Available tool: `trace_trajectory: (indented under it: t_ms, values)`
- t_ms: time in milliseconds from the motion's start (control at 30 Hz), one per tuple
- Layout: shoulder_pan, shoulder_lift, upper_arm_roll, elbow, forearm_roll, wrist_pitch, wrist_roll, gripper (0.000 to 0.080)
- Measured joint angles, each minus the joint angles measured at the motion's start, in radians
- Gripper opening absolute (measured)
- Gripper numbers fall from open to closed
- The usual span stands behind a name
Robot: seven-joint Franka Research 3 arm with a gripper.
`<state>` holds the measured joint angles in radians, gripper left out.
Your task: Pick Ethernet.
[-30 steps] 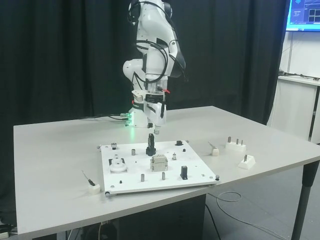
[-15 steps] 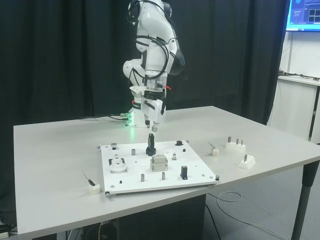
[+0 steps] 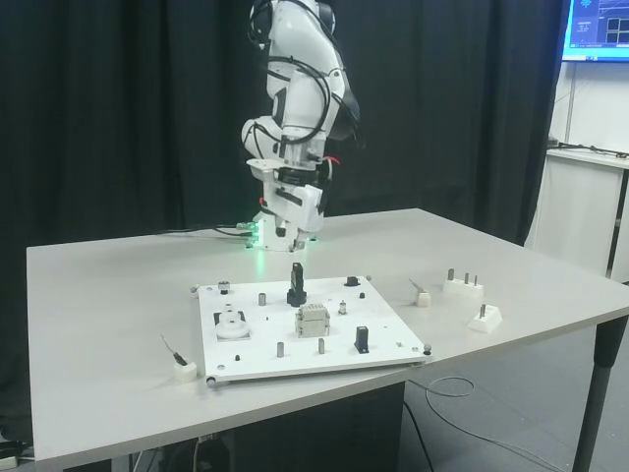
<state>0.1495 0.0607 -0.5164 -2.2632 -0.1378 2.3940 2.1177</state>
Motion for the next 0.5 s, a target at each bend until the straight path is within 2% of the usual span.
trace_trajectory:
  t_ms: [500]
  values:
    - [0.013,-0.048,0.015,0.001,-0.011,-0.001,-0.189,0.0800]
